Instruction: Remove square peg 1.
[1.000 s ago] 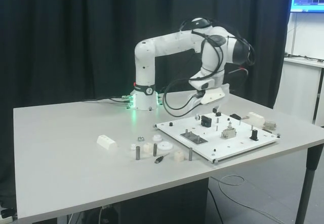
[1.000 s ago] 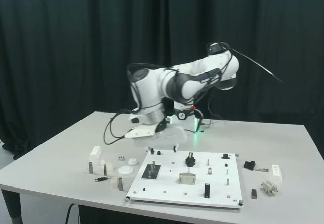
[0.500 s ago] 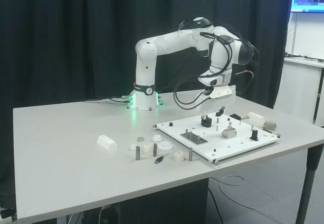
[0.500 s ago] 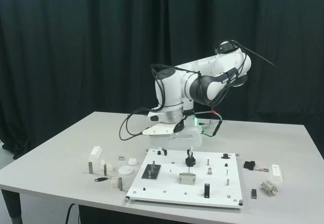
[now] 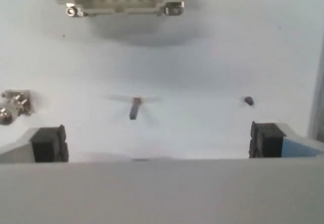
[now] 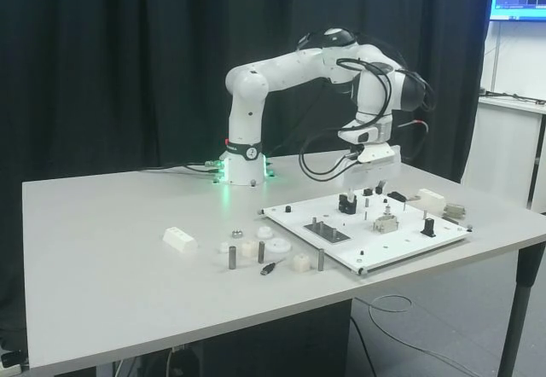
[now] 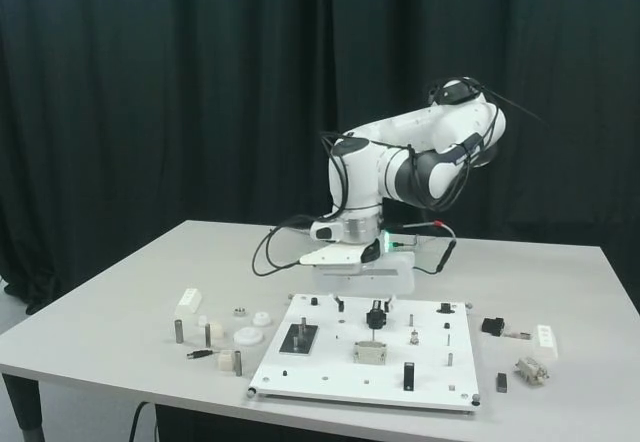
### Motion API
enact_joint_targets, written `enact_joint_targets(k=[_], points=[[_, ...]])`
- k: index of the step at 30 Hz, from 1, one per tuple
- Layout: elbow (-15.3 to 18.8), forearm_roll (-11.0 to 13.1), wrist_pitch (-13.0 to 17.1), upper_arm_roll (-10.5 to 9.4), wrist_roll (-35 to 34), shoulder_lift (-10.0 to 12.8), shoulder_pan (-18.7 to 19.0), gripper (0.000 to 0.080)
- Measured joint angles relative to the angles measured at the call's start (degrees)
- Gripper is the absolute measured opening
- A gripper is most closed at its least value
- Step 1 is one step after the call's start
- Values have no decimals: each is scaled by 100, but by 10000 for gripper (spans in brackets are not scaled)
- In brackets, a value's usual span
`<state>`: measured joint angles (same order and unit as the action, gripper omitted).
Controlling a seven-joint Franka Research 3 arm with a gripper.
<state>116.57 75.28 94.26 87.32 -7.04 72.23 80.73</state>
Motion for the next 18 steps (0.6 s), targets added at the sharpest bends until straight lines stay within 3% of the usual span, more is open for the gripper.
enact_joint_targets(k=[11, 18], points=[[34, 107, 531, -313, -138, -4, 117, 800], [34, 110, 655, -440, -226, -6, 152, 800]])
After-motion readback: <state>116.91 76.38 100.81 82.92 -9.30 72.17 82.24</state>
